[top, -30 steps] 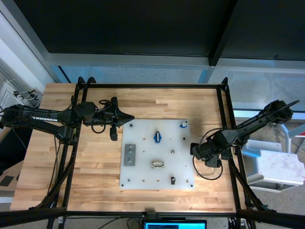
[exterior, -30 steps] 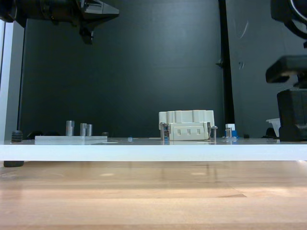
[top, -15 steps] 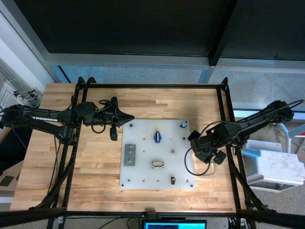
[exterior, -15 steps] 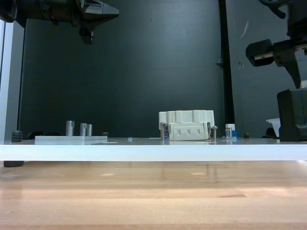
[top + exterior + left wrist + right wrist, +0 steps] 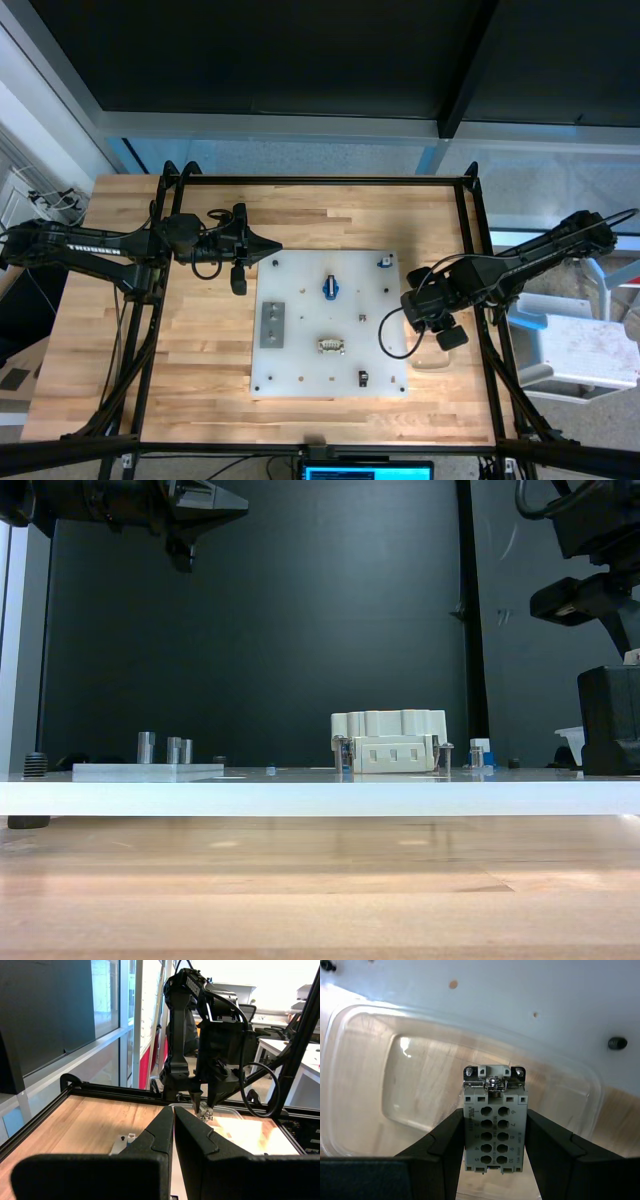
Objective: Pick the HAN10E connector and install in the HAN10E hub
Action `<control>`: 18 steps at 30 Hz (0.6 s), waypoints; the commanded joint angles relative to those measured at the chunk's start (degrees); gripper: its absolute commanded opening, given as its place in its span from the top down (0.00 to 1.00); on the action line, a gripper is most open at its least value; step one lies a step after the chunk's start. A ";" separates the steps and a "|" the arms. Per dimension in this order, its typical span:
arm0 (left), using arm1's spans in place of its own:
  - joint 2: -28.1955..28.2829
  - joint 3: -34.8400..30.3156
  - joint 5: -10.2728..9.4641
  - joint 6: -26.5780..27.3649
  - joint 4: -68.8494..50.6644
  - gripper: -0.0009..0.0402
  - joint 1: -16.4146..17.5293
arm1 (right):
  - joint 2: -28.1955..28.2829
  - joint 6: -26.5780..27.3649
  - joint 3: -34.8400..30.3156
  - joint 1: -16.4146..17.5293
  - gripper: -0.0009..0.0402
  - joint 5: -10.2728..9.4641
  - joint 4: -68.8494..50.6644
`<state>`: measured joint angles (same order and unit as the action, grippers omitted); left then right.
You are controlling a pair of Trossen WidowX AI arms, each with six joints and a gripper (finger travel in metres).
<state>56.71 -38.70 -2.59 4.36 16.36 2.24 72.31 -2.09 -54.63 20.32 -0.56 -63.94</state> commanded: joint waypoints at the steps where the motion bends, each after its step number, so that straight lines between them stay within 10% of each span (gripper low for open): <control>1: 0.02 -0.02 0.00 -0.02 0.00 0.98 0.00 | 0.00 -3.85 -1.25 0.02 0.88 0.09 -1.07; 18: 0.02 -0.02 0.00 -0.02 0.00 0.98 0.02 | 2.62 -8.15 -6.95 -0.09 0.88 0.13 -5.55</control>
<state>56.71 -38.70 -2.59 4.34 16.34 2.24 74.59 -10.28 -61.56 20.23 -0.43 -69.80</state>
